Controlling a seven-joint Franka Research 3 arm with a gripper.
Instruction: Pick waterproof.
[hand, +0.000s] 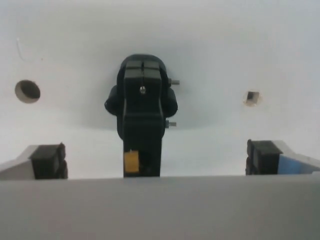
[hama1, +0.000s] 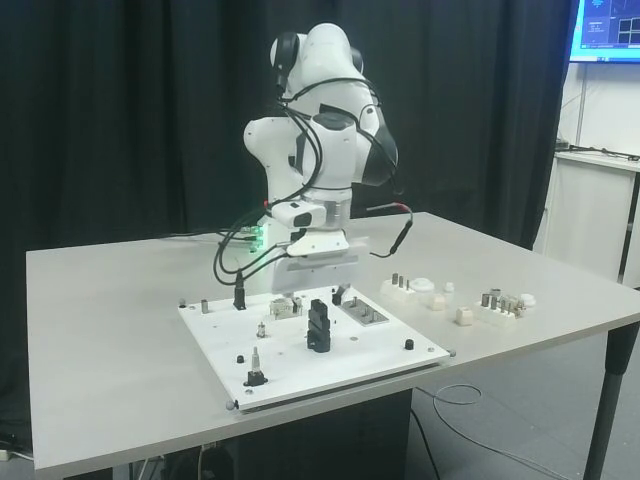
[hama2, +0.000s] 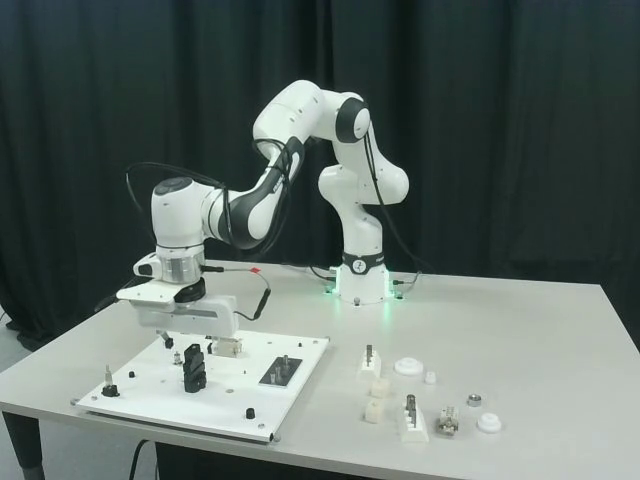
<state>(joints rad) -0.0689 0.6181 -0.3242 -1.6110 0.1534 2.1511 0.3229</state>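
The waterproof connector is a black upright block that stands on the white board. In the wrist view it sits midway between my two fingers, seen from above. My gripper is open wide, with one black fingertip on each side and nothing held. From the first room view the connector stands just below and in front of the gripper. The second room view shows the connector under the gripper, with a gap between them.
The white board also carries a black peg holder, a small metal part, a grey plate and corner knobs. White fixtures with small parts stand on the grey table to the right. A cable hangs from the wrist.
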